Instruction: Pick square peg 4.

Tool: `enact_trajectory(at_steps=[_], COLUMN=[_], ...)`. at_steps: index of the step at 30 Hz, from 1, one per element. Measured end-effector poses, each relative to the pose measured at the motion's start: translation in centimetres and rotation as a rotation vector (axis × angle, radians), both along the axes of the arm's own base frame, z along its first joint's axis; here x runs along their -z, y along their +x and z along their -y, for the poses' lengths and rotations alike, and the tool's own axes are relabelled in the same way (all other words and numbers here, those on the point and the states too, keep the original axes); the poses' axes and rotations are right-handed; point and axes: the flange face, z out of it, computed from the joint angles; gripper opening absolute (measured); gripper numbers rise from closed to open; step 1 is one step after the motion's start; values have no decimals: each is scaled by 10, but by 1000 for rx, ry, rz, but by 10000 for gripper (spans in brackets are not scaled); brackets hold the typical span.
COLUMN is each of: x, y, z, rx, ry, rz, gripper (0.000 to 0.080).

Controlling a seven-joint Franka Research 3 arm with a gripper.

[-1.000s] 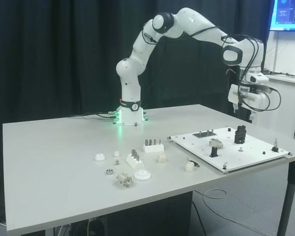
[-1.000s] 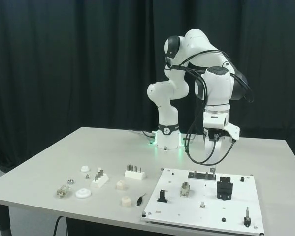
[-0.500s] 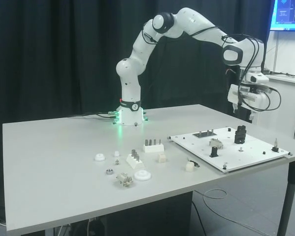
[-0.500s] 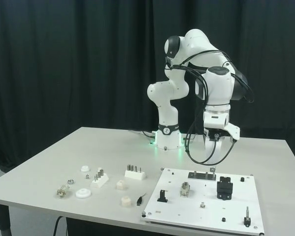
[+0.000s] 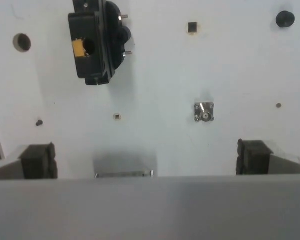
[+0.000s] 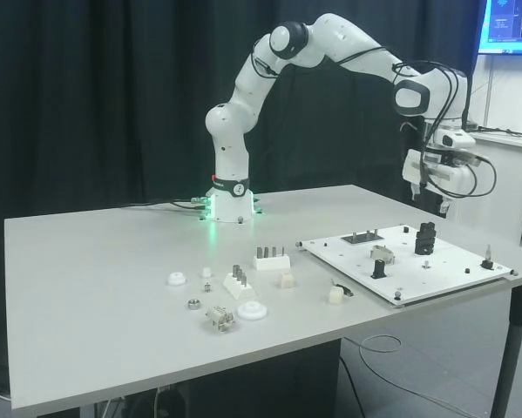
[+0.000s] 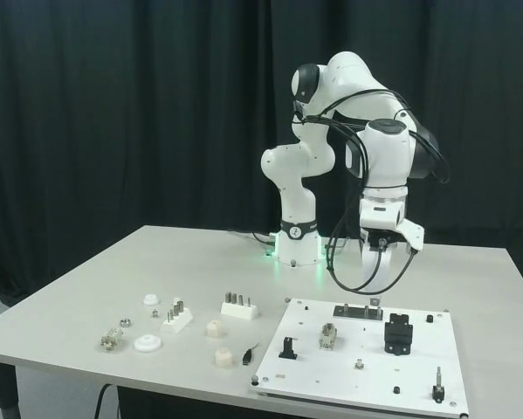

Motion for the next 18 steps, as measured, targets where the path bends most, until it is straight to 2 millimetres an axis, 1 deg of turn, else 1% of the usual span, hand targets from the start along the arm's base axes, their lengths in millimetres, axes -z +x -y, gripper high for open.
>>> enact_trajectory(at_steps=[8,18], x=[1,2], y=[0,3], z=[7,29], rx=[-42,-71], ry=[-37,-85], rz=[-10,-44], gripper=[800,800])
